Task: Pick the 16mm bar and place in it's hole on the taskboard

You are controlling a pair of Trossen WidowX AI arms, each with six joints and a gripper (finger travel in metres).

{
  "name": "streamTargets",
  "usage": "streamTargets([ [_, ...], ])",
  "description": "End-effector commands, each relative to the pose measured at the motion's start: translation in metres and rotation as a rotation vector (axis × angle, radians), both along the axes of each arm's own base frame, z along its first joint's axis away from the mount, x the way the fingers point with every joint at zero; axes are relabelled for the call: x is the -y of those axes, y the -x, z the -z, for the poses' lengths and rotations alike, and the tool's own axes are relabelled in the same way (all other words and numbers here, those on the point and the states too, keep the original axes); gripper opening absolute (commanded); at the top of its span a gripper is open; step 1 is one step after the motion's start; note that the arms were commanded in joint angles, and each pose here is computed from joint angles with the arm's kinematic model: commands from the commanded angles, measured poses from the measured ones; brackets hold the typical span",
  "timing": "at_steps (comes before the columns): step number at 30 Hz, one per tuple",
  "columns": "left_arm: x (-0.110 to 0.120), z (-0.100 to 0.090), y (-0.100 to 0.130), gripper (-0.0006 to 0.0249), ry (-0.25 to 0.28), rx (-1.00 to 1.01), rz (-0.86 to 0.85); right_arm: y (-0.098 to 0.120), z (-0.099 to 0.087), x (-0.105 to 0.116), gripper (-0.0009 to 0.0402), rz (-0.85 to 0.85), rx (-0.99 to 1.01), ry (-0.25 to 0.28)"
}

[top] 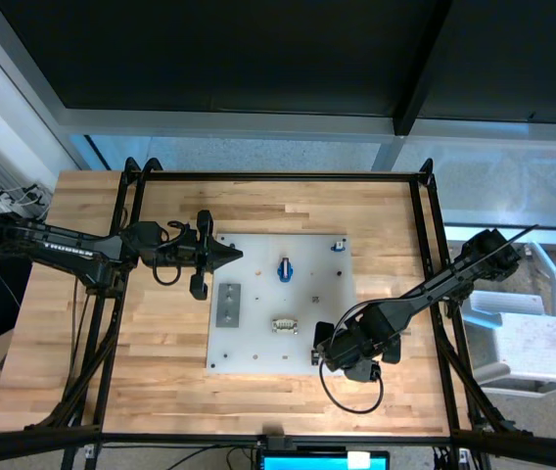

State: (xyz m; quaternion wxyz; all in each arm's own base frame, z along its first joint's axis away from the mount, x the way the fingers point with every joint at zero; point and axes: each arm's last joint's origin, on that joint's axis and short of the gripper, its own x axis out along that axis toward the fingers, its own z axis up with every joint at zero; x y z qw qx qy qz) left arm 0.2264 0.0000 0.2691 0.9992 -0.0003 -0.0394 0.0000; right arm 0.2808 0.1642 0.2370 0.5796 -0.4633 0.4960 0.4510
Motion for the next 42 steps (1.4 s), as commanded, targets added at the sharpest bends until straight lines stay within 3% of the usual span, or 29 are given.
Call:
streamTargets([
  [1, 0.000, 0.000, 0.000, 0.0000, 0.000, 0.000, 0.000, 0.000, 0.004, -0.005, 0.0000, -0.016, -0.003, 0.002],
  [19, 0.000, 0.000, 0.000, 0.0000, 0.000, 0.000, 0.000, -0.004, 0.024, -0.013, 0.0000, -0.154, -0.038, 0.045],
  [42, 0.000, 0.000, 0.000, 0.0000, 0.000, 0.000, 0.000, -0.003, 0.038, -0.012, 0.0000, -0.183, -0.021, 0.036],
])
